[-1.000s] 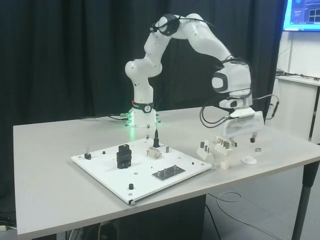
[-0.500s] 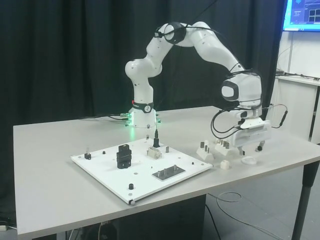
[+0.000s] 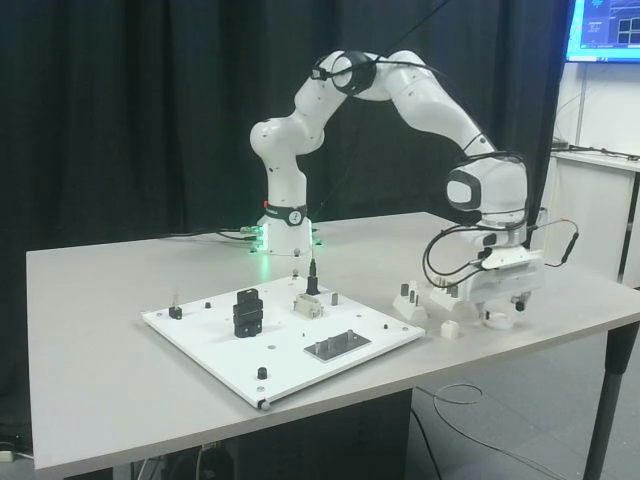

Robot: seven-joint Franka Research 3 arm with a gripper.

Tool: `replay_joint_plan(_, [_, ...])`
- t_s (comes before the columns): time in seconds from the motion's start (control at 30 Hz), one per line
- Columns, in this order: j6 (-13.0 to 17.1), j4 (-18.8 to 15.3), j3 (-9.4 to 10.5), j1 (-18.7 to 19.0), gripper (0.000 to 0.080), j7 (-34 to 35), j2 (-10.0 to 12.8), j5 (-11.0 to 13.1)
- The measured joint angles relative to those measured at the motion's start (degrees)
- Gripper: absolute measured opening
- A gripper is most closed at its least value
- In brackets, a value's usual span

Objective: Pick large gear.

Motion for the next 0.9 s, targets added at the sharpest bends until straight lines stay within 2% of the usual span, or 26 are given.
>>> replay_joint_plan(0.33, [0.0,1.3,-0.06,-0.1,0.0800,0.0,1.6,0.1])
replay_joint_plan(0.9, [-0.8,2.3,-0.22,-0.1,0.0800,0.0,2.6,0.2])
